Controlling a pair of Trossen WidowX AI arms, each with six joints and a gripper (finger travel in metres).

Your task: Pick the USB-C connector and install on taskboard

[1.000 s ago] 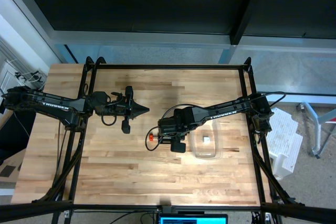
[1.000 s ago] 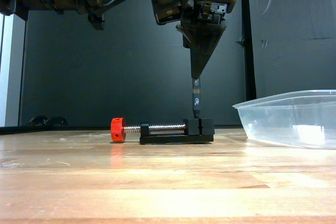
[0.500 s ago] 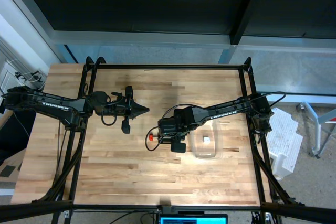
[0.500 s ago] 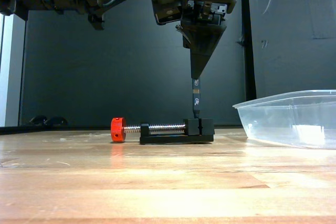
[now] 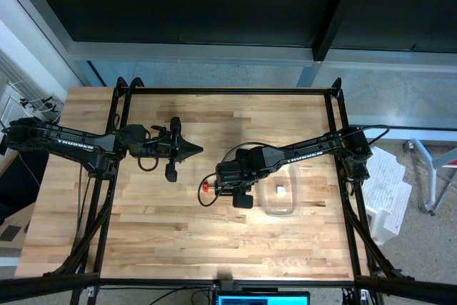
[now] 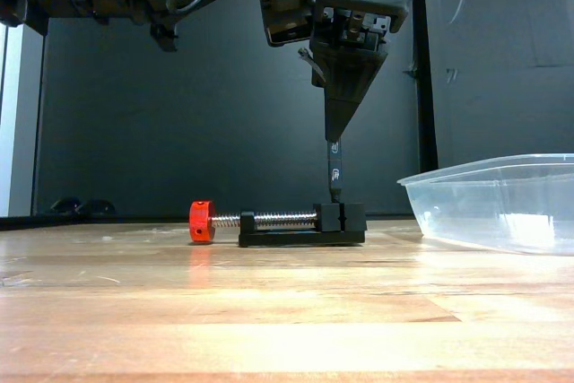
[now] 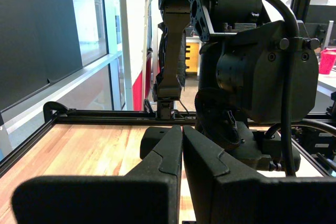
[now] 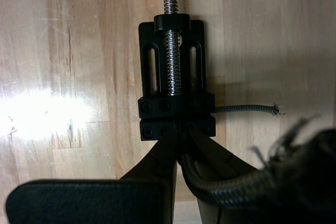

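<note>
right pincer (image 6: 333, 135) has risen and tipped slightly in the last second, clamped narrow on USB-C connector (image 6: 334, 175) | connector upright, unmoved, foot in taskboard (image 6: 343, 221) end block | judged seated, release next | left pincer (image 5: 193, 150) closed, empty, above desk (image 5: 143, 233) left

Pale wooden table (image 5: 157, 226) before a dark wall (image 6: 224, 132) — grey floor (image 5: 435, 262) beyond, daylit windows (image 7: 86, 19).

On the wooden table (image 5: 143, 219), the left gripper (image 5: 197, 150) hung left of centre, pointing right. The right gripper (image 5: 233, 178) stood directly over the taskboard (image 5: 207, 187), of which only the red-orange knob end showed. Just right lay a clear tray (image 5: 293, 201) holding a white cube (image 5: 281, 189).
</note>
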